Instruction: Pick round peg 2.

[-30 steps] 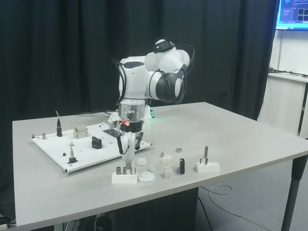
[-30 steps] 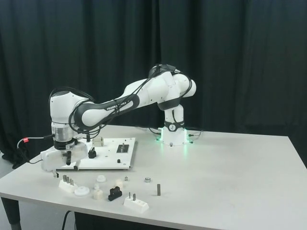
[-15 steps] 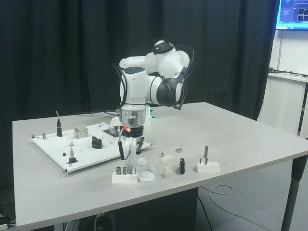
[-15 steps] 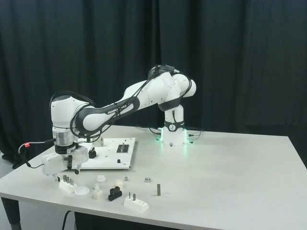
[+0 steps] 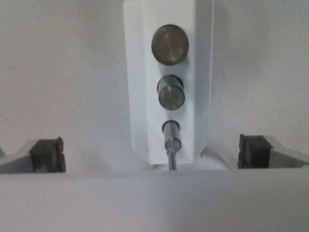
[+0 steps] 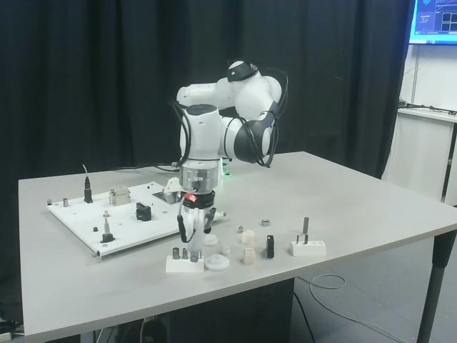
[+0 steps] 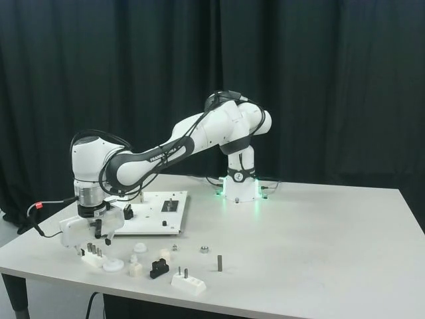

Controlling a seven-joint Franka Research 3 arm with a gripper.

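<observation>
Pincer (image 5: 150, 154) poised with fingers (image 5: 46, 155) spread wide apart above white peg holder (image 5: 145, 72) near front edge of grey worktop (image 6: 343, 186), straddling its row so that middle round peg 2 (image 5: 171, 94), upright in its socket, can be clamped.

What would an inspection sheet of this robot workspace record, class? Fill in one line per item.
Surface: grey table, white board on it.
Job's things: white block holding three round pegs, upright.
Clutter: small white and black parts, second block, a nut.
Grippers: tool open above the block, fingers either side, apart from the pegs.
Cables: one loops below the table.
Surroundings: black curtains, a screen.
</observation>
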